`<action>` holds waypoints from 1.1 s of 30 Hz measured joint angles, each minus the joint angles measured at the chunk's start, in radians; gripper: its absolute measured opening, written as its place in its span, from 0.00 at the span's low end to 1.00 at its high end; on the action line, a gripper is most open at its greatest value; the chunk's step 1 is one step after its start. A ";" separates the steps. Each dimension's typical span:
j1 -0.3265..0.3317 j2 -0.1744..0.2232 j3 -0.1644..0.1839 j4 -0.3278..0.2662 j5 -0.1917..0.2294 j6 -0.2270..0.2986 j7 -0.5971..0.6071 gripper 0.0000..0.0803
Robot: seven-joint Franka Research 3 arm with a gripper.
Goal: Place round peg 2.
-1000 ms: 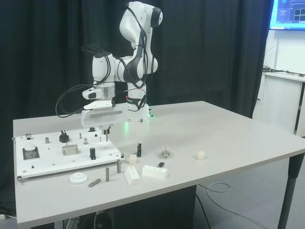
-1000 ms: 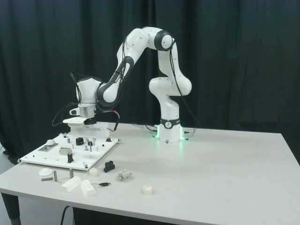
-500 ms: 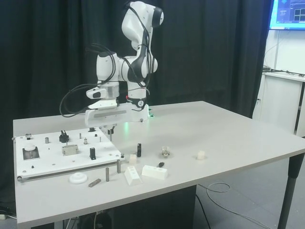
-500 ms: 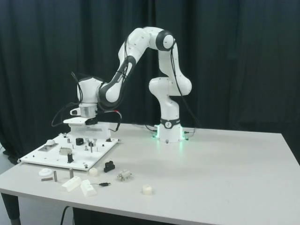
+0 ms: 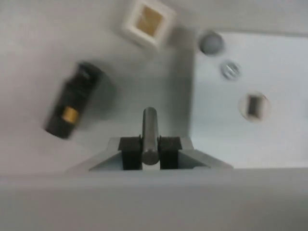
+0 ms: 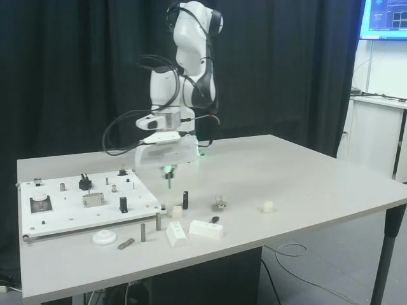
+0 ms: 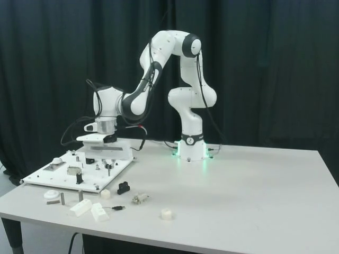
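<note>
Grey metal, the round peg (image 5: 149, 136) stands clamped between the black pads of the tool (image 5: 149, 153), hanging in the air just off the edge of the white board (image 5: 250, 144). Below it on the counter (image 5: 43, 57) lie a black part (image 5: 71, 107) and a white square block (image 5: 148, 20). The grip is near one end; a knock could tilt it, and it would then miss its hole.

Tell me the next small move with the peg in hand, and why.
Probably lower the round peg onto the bare grey table. The pincer grips it upright above the table, just off the white board's edge, near the small black part.
</note>
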 joint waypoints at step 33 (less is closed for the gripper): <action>0.101 0.123 0.105 0.025 0.007 0.101 0.136 0.09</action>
